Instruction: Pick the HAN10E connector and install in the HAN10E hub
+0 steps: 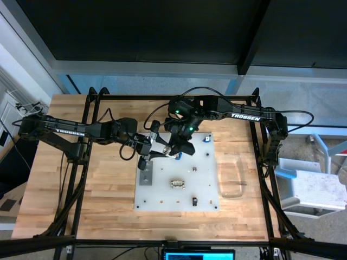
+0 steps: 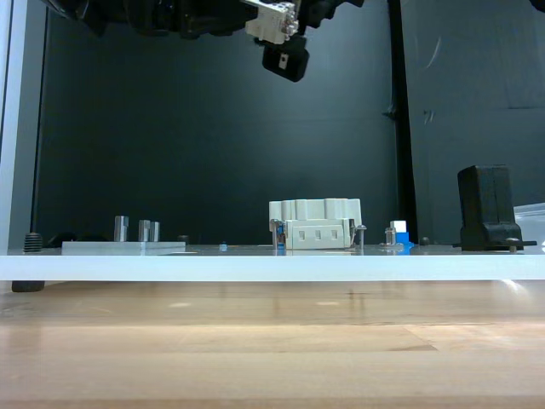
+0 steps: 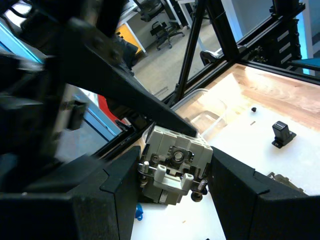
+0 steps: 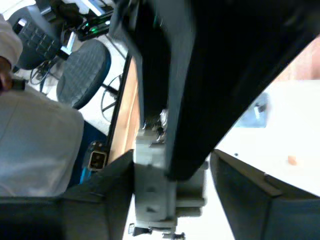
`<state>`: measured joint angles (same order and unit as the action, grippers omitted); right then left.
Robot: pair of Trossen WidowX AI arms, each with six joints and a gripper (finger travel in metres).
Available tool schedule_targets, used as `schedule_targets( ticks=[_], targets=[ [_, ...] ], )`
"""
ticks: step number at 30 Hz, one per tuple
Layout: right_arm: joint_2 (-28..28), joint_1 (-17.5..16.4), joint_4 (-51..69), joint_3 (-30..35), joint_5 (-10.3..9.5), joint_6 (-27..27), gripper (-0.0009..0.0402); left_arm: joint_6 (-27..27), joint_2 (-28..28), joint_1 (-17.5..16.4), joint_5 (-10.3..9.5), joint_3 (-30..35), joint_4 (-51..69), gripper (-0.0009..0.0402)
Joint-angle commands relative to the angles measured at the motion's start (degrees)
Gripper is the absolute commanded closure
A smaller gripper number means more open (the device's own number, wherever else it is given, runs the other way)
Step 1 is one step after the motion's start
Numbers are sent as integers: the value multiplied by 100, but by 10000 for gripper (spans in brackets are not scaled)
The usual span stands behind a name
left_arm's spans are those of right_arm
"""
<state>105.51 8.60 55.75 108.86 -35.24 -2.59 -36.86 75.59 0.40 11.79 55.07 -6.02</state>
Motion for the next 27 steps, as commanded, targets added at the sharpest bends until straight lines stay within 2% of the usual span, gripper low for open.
schedule_targets(
  ticks=[1, 7, 11, 14, 16, 18, 21, 24, 27],
  targets=[
    [-11, -9, 131, 0, -31, 50, 129, 57, -9, -2, 4, 7, -17, 292],
    [-68, -9, 415, 9, 33, 52, 106, 352, -9, -2, 4, 7, 61, 292],
    [-214, -13, 531, 7, 472, 72, 106, 828, -2, -4, -72, 4, 153, 292],
    [-396, -20, 544, 7, 1051, 42, 106, 1414, 24, -7, -129, 4, 151, 292],
    [-518, -48, 581, 9, 1497, 20, 106, 1821, 24, -7, -306, 4, 151, 292],
    [-621, -122, 610, 9, 1794, -4, 106, 2308, 24, -7, -487, 4, 142, 292],
    [-715, -275, 614, 9, 2120, -55, 106, 2894, 24, -7, -726, 4, 133, 292],
    [-728, -444, 614, 9, 2461, -146, 106, 3244, 24, -7, -741, 4, 103, 292],
    [-730, -623, 608, 33, 2680, -144, 106, 3790, 24, -9, -940, 4, 103, 292]
  ],
)
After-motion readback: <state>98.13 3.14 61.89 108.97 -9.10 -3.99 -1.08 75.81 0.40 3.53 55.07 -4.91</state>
